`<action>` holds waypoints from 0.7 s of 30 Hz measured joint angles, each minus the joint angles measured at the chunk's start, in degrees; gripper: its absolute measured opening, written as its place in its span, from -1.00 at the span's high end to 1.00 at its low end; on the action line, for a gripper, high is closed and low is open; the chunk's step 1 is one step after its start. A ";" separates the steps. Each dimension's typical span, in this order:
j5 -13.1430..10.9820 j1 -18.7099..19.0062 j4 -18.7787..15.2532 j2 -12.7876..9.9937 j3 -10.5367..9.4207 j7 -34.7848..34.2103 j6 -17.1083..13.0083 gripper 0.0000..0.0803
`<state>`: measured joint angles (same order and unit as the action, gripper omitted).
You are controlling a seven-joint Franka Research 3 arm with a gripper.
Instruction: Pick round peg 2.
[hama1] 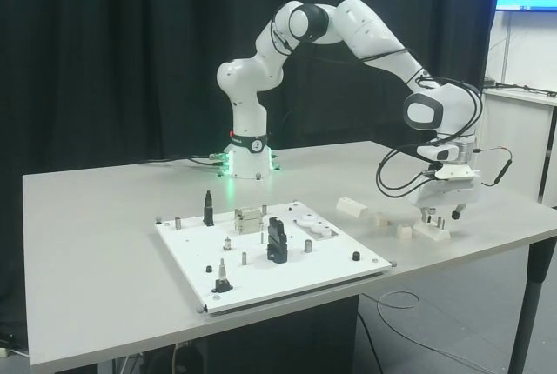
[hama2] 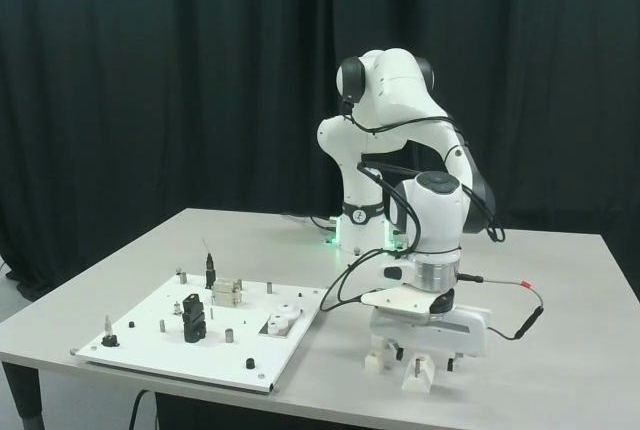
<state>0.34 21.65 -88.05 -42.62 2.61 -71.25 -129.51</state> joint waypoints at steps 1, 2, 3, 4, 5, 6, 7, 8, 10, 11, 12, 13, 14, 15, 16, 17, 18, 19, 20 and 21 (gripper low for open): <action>0.00 0.00 0.00 -0.01 0.03 0.00 -0.06 -0.99; 0.00 0.00 0.00 -0.02 0.05 0.00 -0.11 -0.99; 0.00 0.00 0.00 -0.03 0.07 0.00 -0.16 -0.99; 0.00 0.00 0.00 -0.04 0.08 0.00 -0.22 -0.99; 0.00 0.00 0.00 -0.05 0.10 0.00 -0.27 -0.99; 0.00 0.00 0.00 -0.05 0.11 0.00 -0.32 -0.99; 0.00 0.00 0.00 -0.06 0.13 0.00 -0.36 -0.99; 0.00 0.00 0.00 -0.07 0.14 0.00 -0.40 -0.99; 0.00 0.00 0.00 -0.08 0.17 -0.01 -0.48 -0.99; 0.00 0.00 0.00 -0.08 0.19 -0.02 -0.51 -0.99; 0.00 0.00 0.00 -0.08 0.20 -0.08 -0.55 -0.99; 0.00 0.00 0.00 -0.09 0.22 -0.12 -0.59 -0.99; 0.00 0.00 0.00 -0.09 0.23 -0.13 -0.63 -0.99; 0.00 0.00 0.00 -0.10 0.24 -0.14 -0.69 -0.99; 0.00 0.00 0.00 -0.10 0.26 -0.16 -0.73 -0.99; 0.00 0.00 0.00 -0.11 0.28 -0.20 -0.75 -0.99; 0.00 0.00 0.00 -0.11 0.30 -0.32 -0.76 -0.99; 0.00 0.00 0.00 -0.11 0.33 -0.54 -0.78 -0.70; 0.00 0.00 0.00 -0.11 0.35 -0.74 -0.79 -0.70; 0.00 0.00 0.00 -0.12 0.39 -0.91 -0.81 -0.70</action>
